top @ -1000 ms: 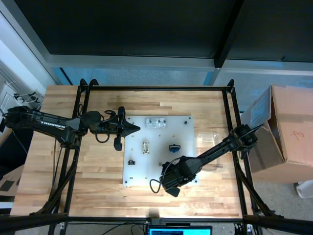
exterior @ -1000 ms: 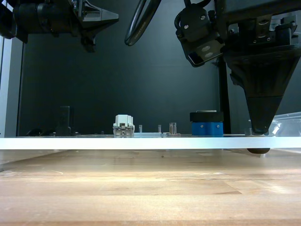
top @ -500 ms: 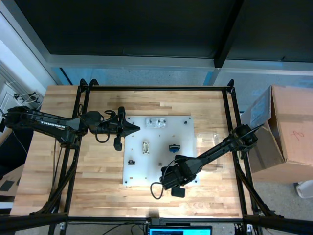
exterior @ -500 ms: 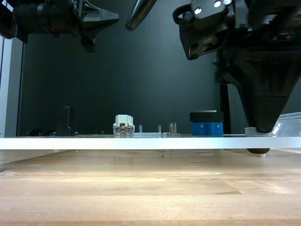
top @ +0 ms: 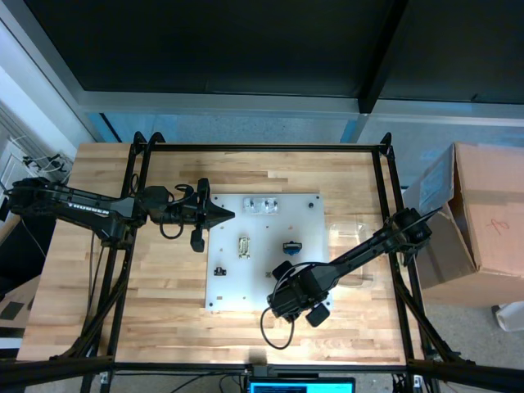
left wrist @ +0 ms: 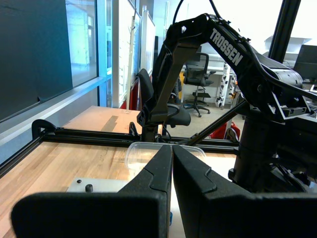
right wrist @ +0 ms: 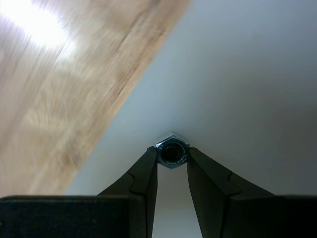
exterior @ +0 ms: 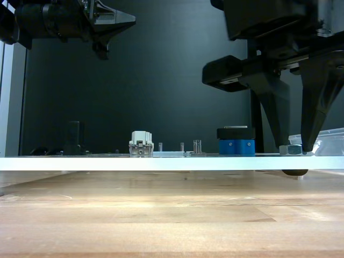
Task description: Unfasten the M12 nut and place it in the container
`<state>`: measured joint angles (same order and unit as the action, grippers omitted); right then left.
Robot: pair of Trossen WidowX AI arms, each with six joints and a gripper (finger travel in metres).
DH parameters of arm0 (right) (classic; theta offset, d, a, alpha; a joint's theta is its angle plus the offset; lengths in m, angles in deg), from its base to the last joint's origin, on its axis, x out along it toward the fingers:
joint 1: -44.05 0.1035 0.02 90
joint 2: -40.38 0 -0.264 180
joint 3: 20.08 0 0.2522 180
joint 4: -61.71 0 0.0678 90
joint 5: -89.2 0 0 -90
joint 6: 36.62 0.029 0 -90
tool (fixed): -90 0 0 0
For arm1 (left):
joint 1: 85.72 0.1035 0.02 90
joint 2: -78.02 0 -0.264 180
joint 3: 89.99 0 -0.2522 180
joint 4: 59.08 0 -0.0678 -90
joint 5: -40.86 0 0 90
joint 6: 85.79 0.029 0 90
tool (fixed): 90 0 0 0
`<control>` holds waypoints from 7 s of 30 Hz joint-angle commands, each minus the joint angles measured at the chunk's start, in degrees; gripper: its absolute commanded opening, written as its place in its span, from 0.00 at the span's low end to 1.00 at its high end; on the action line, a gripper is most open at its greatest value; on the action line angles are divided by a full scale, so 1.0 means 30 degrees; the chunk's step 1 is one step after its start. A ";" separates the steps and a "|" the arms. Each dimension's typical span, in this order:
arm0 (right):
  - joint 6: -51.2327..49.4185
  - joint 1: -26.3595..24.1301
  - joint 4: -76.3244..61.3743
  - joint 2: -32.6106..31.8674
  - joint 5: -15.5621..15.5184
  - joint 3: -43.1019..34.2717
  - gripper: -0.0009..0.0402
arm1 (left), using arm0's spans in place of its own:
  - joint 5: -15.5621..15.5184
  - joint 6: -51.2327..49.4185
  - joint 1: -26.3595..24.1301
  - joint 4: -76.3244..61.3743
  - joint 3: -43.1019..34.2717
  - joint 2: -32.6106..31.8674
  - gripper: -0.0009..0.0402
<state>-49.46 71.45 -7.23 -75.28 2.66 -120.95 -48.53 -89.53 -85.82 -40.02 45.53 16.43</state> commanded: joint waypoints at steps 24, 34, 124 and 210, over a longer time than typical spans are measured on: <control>-0.8808 0.0015 0.0029 -0.0022 -0.0233 -0.0007 0.21 | 0.0007 0.0000 0.0007 0.0007 0.0000 0.0000 0.02; -0.8859 0.0117 -0.0801 0.0517 -0.0160 -0.0109 0.54 | 0.0007 0.0000 0.0007 0.0015 0.0000 0.0000 0.02; 1.5183 -0.0036 -0.1173 0.1668 0.1785 0.1100 0.02 | 0.0007 0.0000 0.0007 0.0007 0.0000 0.0000 0.02; 1.5169 0.0080 0.1151 0.0874 -0.2018 0.1122 0.02 | 0.0007 0.0000 0.0007 0.0007 0.0000 0.0000 0.02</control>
<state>-3.93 71.69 -3.82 -72.64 -3.44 -117.65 -48.51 -89.53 -85.82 -40.02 45.53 16.43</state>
